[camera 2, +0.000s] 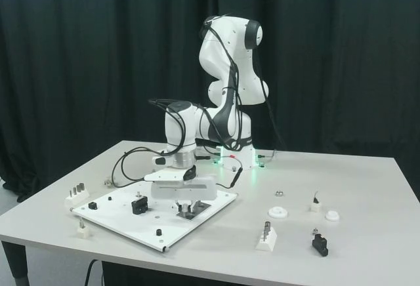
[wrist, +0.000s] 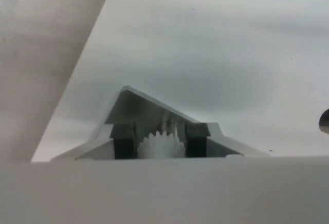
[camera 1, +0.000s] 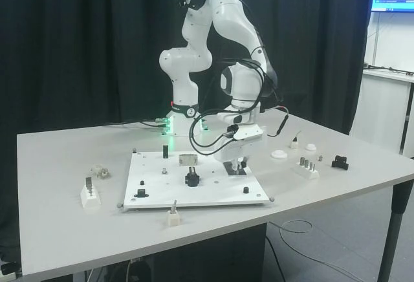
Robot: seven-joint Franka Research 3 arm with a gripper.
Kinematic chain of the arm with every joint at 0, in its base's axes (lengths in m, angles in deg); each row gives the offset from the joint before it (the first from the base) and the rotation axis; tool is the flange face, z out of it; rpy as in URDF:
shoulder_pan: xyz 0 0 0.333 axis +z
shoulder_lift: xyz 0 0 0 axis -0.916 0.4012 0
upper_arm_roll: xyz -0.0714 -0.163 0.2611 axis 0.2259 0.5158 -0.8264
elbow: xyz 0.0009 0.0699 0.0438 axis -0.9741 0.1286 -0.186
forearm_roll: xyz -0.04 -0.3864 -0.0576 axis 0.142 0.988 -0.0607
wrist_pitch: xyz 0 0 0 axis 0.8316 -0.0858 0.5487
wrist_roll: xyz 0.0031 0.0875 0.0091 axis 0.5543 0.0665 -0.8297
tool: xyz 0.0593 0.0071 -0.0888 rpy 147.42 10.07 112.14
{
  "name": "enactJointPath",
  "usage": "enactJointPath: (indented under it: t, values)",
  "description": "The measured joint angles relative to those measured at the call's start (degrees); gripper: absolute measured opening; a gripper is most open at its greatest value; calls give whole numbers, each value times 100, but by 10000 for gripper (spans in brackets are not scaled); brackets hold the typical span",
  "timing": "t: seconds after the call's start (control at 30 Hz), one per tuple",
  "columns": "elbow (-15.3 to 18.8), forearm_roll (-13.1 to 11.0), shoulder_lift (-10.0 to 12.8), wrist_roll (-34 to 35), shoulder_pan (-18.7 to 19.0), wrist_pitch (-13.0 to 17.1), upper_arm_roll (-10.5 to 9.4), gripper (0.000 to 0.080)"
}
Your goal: Insert small gear.
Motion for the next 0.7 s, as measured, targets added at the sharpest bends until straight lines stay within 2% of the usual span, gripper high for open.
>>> enactJointPath:
  t: [0.7]
  values:
    - [-10,1,9,-111,-17,0,14,198]
